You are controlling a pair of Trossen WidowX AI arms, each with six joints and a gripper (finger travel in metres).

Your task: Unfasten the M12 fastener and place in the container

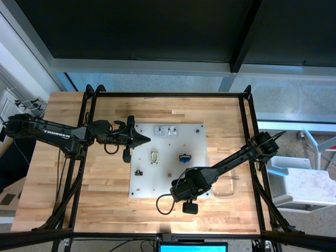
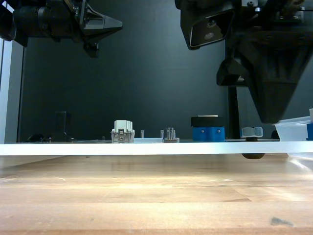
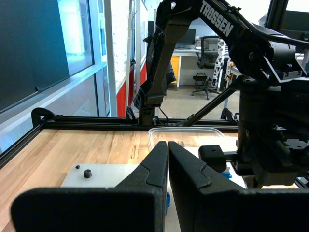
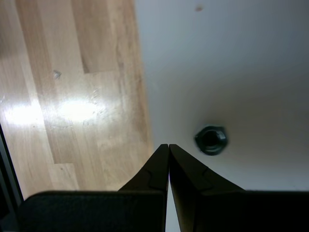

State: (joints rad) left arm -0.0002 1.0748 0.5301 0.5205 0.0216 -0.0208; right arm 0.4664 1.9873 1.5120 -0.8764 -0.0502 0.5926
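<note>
My right gripper (image 4: 168, 145) is shut with nothing between its fingers, pointing down over the near right part of the white board (image 1: 168, 173). The M12 nut (image 4: 211, 140) shows as a dark hex ring on the board just beside the fingertips, apart from them. From the low view the silver nut (image 2: 252, 131) sits on its short black stud, left of the right gripper (image 2: 270, 120). The clear container (image 1: 229, 188) lies right of the board, and nothing shows in it. My left gripper (image 1: 147, 139) hangs shut above the board's far left edge.
A blue block with a black cap (image 2: 208, 128), a white connector (image 2: 122, 132) and a small grey part (image 2: 169, 134) stand on the board. A black post (image 2: 234, 112) rises behind the nut. A black frame rail (image 1: 168, 95) rings the wooden table.
</note>
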